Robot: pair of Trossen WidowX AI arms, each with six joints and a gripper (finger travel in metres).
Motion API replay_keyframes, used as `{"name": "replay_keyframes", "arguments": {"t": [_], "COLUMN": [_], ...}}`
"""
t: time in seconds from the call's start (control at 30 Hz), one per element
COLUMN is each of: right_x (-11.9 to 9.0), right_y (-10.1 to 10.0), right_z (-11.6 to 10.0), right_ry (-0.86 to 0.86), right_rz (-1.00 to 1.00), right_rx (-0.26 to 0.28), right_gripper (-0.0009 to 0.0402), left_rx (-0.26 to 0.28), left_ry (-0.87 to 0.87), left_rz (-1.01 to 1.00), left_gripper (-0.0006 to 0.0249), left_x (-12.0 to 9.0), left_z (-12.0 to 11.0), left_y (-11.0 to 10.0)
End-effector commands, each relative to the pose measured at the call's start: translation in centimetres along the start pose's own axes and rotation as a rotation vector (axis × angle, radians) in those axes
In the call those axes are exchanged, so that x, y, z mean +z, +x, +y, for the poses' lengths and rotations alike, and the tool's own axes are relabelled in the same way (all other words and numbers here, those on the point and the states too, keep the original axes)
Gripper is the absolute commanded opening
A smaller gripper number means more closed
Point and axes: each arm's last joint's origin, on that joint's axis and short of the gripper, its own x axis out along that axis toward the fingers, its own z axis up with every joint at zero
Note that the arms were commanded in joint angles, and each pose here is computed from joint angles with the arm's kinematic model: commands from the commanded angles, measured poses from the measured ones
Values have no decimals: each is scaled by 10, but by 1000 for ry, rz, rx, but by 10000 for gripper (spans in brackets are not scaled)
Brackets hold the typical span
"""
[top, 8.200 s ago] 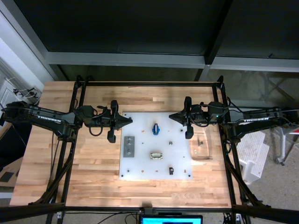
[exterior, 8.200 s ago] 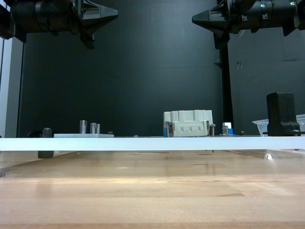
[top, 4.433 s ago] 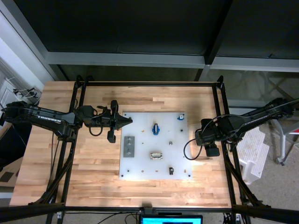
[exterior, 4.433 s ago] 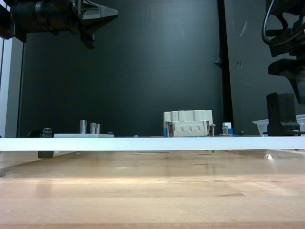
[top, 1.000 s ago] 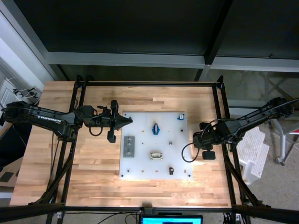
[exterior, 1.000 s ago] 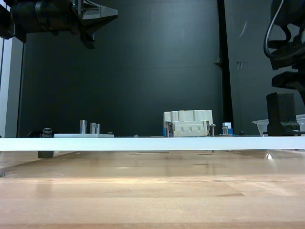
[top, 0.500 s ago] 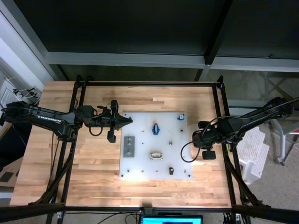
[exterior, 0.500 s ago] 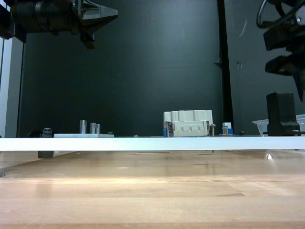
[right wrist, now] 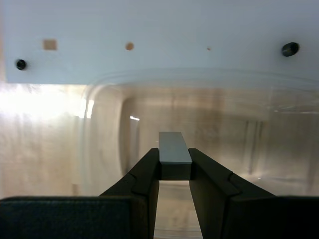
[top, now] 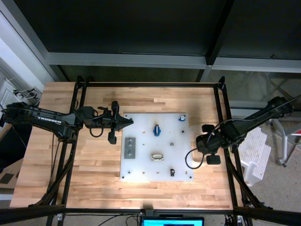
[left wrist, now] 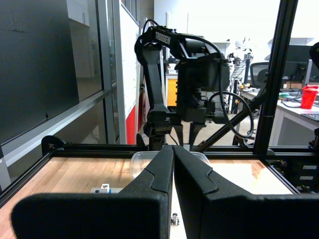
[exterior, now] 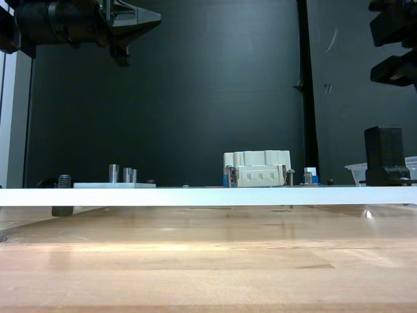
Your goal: Pick the 16mm bar and install on taskboard
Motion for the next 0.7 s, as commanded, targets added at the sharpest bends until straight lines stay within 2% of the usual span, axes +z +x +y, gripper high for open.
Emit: {"name": "replay_keyframes", "arguments": {"t": [0.03, 0.27, 0.7], "right_x": [5, 17, 35], "right_y": [-4, -11, -8], "right_z": [9, 31, 68], "right_ry": [25, 29, -9], "right_rz": [1, 32, 60], "right_rx": [7, 2, 0], "right_gripper": [0, 0, 0], "left_rx": [0, 0, 0], "left_ry": [0, 0, 0], "left_rz": [0, 0, 0], "left_gripper": [0, 0, 0], "left_x": [0, 0, 0], "left_z": [0, 0, 0], "left_y": [0, 0, 0]}}
